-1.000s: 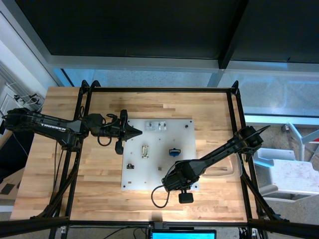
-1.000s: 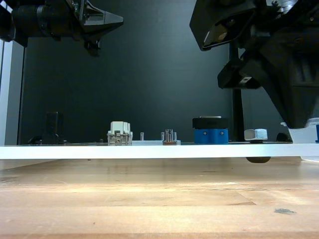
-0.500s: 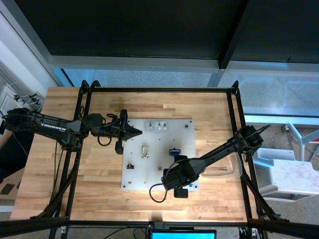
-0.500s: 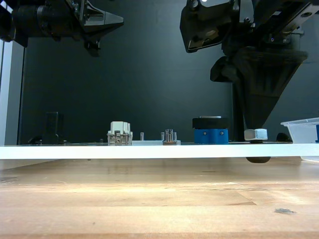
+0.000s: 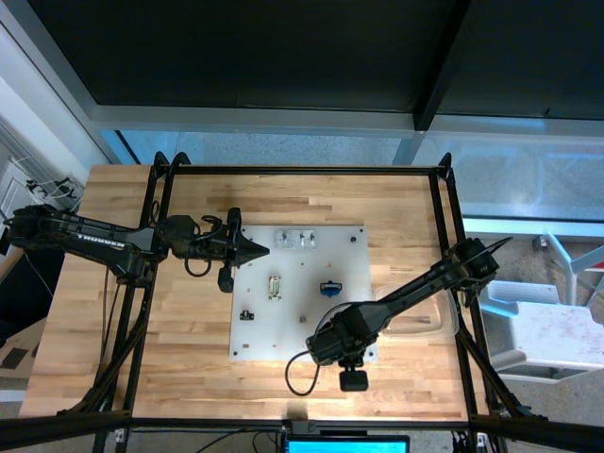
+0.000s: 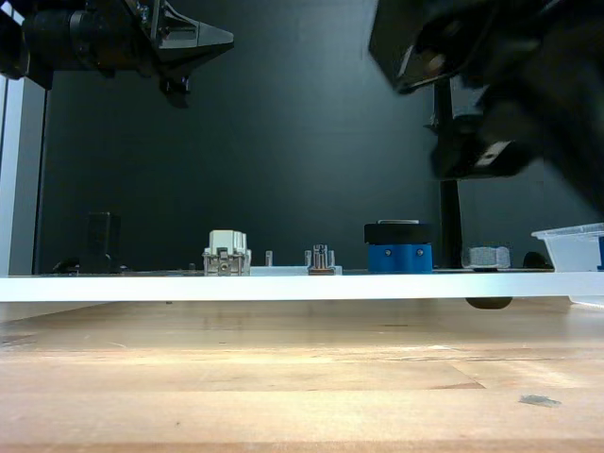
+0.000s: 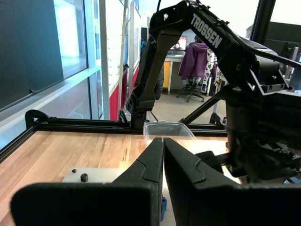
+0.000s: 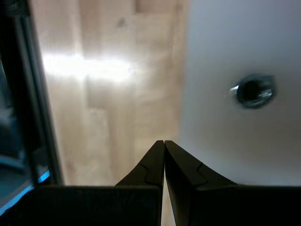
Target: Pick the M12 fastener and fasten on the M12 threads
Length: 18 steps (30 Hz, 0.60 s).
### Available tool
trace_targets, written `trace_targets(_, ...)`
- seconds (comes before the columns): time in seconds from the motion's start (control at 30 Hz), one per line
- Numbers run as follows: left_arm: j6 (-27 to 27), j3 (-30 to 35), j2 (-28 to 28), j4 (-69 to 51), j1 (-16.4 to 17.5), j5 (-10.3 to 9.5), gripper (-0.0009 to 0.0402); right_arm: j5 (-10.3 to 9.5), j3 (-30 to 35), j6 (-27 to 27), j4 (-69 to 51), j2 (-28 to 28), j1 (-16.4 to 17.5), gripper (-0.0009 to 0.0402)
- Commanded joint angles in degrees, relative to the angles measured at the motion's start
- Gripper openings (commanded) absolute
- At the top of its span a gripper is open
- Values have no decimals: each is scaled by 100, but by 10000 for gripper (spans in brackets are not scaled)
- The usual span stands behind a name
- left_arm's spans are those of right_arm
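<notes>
Right gripper (image 8: pixel 163 141) pinched empty over board (image 8: pixel 225 141) near edge | your nut (image 8: pixel 254 90) sits farther in (right arm nearer) | left gripper (image 7: pixel 163 140) closed, far-left.

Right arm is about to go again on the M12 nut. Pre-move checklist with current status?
1. Right gripper free of load: shut, nothing held. Ok.
2. M12 nut located: on the white board, near its near right edge. Ok.
3. Nut run fully down its stud: dark core shows inside the nut, depth unclear. Cannot tell.
4. Right gripper centred over nut: it sits off to one side, apart from it. Not ok.
5. Left gripper out of the way: shut, above the board's far left. Ok.
</notes>
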Motion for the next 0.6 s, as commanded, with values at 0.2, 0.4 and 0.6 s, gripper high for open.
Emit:
trace_targets(0.2,2,2,0,2,2,0,0,1038,2,157,-15,-26,-15,0)
trace_targets(0.4,2,2,0,2,2,0,0,1884,2,505,-81,-28,-26,0)
trace_targets(0.6,2,2,0,0,2,0,0,2055,2,520,-55,-4,-26,0)
